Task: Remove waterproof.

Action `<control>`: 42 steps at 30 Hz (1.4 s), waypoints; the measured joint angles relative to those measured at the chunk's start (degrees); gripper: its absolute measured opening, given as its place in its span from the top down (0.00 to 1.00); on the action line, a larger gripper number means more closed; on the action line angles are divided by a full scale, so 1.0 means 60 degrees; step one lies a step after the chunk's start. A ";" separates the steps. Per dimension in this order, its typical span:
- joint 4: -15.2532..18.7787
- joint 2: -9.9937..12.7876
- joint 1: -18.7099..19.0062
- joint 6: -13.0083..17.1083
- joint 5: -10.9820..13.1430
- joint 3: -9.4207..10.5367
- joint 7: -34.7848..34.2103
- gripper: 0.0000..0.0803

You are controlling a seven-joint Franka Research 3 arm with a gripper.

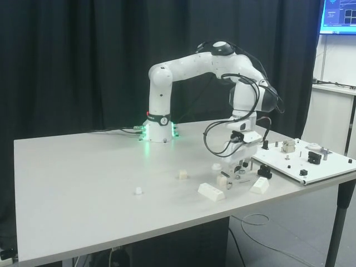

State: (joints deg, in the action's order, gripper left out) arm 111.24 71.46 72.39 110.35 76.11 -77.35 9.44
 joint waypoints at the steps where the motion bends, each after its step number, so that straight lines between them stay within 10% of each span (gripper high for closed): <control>1: -0.0028 -0.0001 0.0004 -0.0074 0.0000 -0.0029 -0.0095 0.00; 21: -0.1033 -0.0142 0.0636 -0.2311 0.0000 -0.0556 -0.2605 0.00; 42: -0.1823 -0.0197 0.2655 -0.2751 -0.0006 -0.0553 -0.6455 0.00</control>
State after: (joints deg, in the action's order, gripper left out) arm 100.30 70.28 88.32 93.84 76.07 -80.67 -29.29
